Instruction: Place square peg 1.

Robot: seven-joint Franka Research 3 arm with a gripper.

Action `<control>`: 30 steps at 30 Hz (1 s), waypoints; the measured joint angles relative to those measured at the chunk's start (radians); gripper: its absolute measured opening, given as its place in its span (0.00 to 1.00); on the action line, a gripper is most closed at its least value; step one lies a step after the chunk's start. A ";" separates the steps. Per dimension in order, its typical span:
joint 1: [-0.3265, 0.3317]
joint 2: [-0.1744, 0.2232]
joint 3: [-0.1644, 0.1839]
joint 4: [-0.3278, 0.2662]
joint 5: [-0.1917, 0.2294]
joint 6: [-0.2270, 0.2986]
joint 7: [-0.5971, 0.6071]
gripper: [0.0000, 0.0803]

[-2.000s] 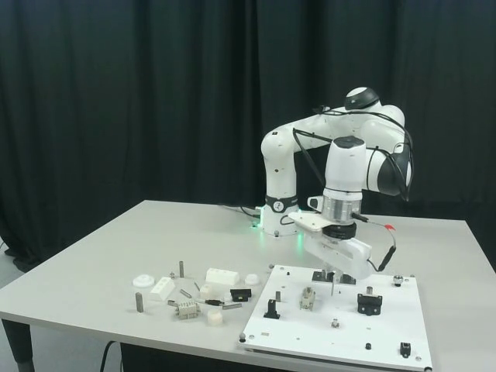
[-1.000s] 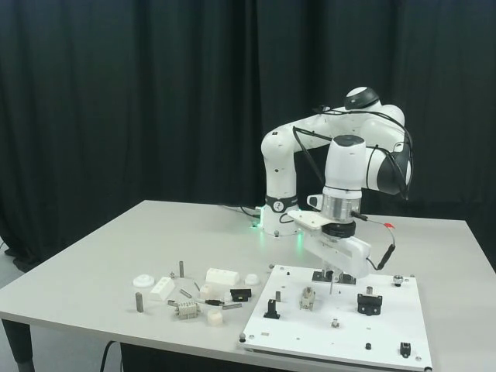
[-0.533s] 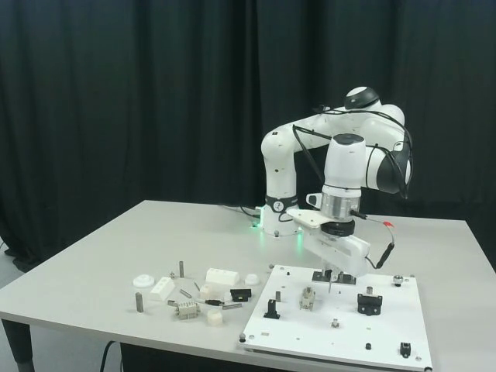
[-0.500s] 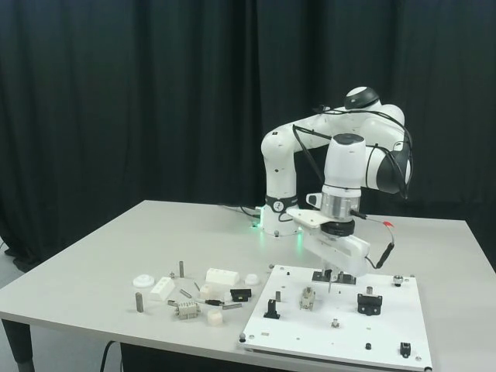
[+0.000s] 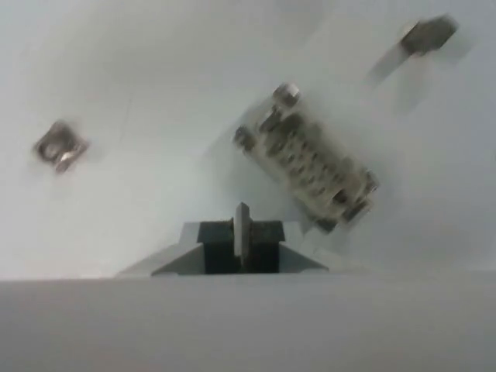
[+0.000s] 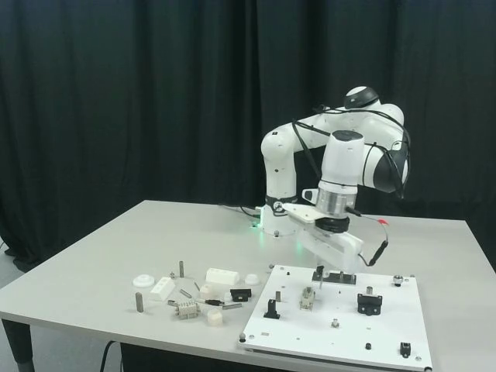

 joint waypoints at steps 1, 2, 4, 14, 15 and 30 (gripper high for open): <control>-0.002 0.000 -0.001 -0.002 -0.008 0.003 -0.001 0.04; -0.004 0.000 -0.003 -0.004 -0.016 0.005 -0.001 0.04; -0.008 0.000 -0.006 -0.009 -0.030 0.007 -0.004 0.04; -0.035 0.000 -0.024 -0.064 -0.083 0.022 -0.078 0.04; -0.038 0.000 -0.025 -0.071 -0.084 0.025 -0.090 0.04; -0.087 0.000 -0.036 -0.174 -0.087 0.056 -0.300 0.04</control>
